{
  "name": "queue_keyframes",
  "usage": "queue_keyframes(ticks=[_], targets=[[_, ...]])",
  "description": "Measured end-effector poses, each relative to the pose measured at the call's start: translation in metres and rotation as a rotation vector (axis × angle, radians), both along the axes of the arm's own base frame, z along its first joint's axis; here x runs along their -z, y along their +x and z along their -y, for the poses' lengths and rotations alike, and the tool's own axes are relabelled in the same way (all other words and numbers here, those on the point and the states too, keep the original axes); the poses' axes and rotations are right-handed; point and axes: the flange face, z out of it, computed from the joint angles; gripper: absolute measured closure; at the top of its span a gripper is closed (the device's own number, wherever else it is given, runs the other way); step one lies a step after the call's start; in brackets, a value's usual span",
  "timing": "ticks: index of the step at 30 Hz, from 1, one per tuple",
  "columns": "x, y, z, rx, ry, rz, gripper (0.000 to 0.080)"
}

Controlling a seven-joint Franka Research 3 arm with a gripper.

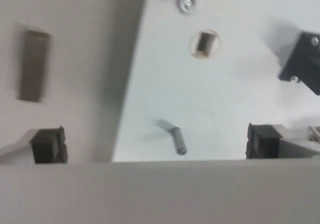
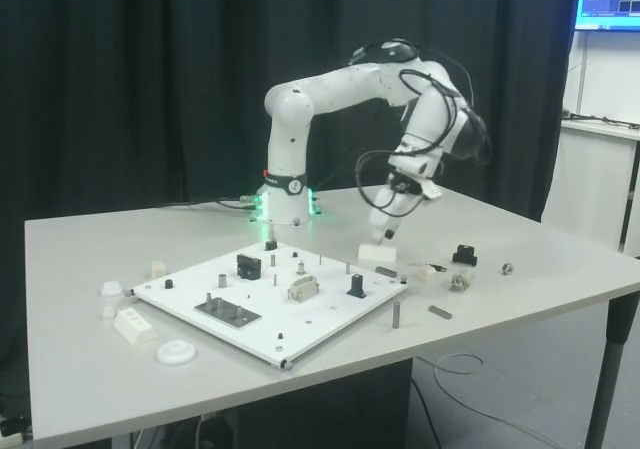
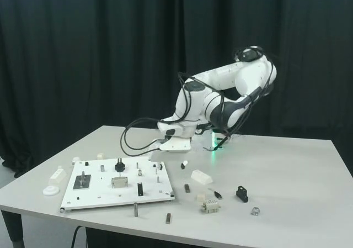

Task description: Remove round peg 2.

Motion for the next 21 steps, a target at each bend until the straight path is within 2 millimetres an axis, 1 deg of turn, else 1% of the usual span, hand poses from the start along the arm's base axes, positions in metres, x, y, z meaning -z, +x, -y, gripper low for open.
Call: queue_keyframes(ticks=[6, 9, 14, 21], targets=[[0.02, -0.008, 0.014, 0.0, -0.034, 0.029, 0.0003], [0.026, -0.012, 0.019, 0.003, -0.033, 0.035, 0.0003], [0.029, -0.019, 0.032, 0.024, -0.018, 0.037, 0.0003], [0.029, -0.022, 0.052, 0.06, 0.014, 0.054, 0.0003]])
